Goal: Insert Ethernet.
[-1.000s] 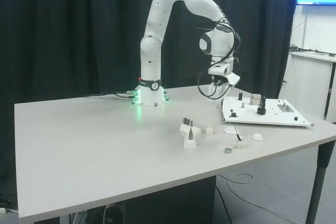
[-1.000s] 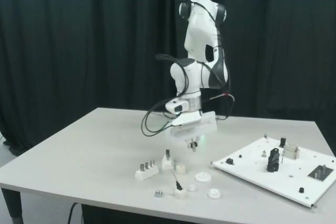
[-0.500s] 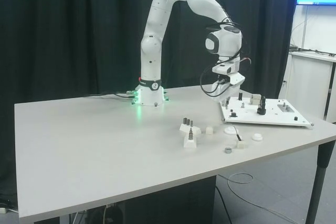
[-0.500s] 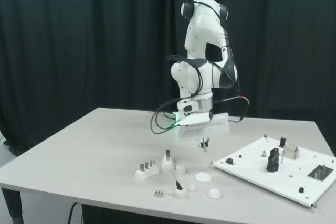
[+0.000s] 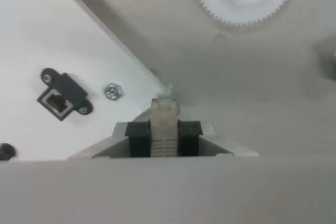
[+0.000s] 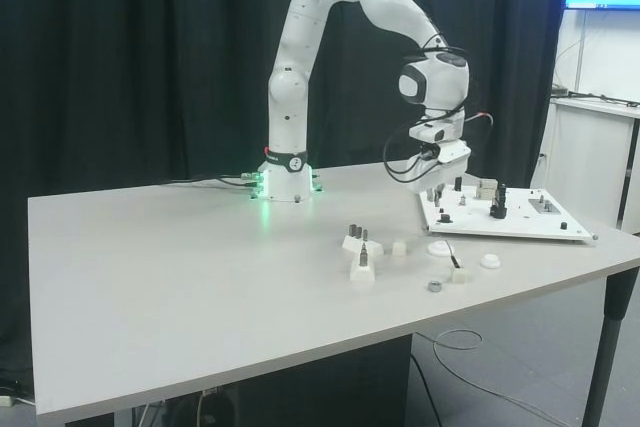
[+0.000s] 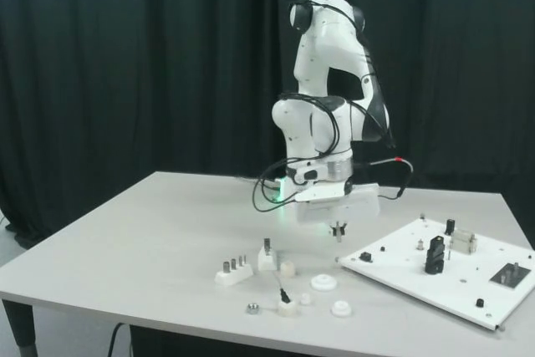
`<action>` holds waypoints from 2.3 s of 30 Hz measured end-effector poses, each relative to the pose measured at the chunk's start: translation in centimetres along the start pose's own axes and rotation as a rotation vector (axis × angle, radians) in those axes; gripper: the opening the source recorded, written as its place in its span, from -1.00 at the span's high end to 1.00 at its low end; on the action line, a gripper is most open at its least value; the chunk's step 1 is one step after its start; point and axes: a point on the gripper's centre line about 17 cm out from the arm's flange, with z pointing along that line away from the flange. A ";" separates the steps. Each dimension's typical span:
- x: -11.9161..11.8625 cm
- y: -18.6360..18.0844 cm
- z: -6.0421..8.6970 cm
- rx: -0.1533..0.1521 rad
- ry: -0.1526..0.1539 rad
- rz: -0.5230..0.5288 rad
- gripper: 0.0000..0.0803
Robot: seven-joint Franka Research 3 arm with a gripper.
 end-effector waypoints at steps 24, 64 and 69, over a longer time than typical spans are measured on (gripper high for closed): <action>-2.0 -5.6 1.0 0.009 -0.069 0.307 0.74; -2.1 -8.0 2.3 -0.012 -0.058 0.681 0.74; -1.7 -7.7 2.6 -0.019 -0.045 0.680 0.74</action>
